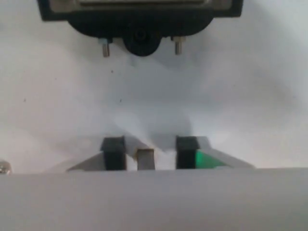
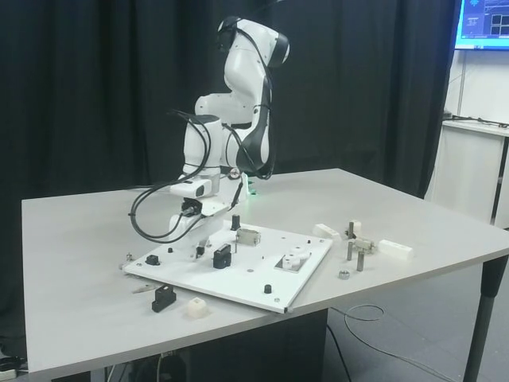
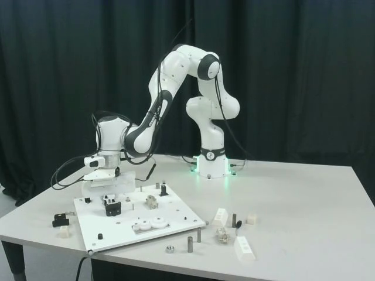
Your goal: Remove square peg 2.
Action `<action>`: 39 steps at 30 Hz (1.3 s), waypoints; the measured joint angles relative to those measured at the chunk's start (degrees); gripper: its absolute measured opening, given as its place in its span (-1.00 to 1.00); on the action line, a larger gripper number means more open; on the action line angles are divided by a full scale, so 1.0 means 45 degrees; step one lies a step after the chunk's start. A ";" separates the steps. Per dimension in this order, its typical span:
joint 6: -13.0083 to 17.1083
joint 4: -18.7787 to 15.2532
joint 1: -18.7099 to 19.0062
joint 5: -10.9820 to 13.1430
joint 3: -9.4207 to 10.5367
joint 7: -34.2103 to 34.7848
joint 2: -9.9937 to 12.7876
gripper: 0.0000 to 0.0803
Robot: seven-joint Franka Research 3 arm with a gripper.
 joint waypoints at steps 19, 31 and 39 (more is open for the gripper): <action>-0.1289 0.0628 -0.0228 -0.0264 -0.0057 -0.0128 0.0153 -0.81; -0.1639 0.0801 -0.0255 -0.0534 -0.0084 -0.0153 0.0104 -0.81; -0.1785 0.0802 -0.0254 -0.0537 -0.0138 0.0053 -0.0025 -0.81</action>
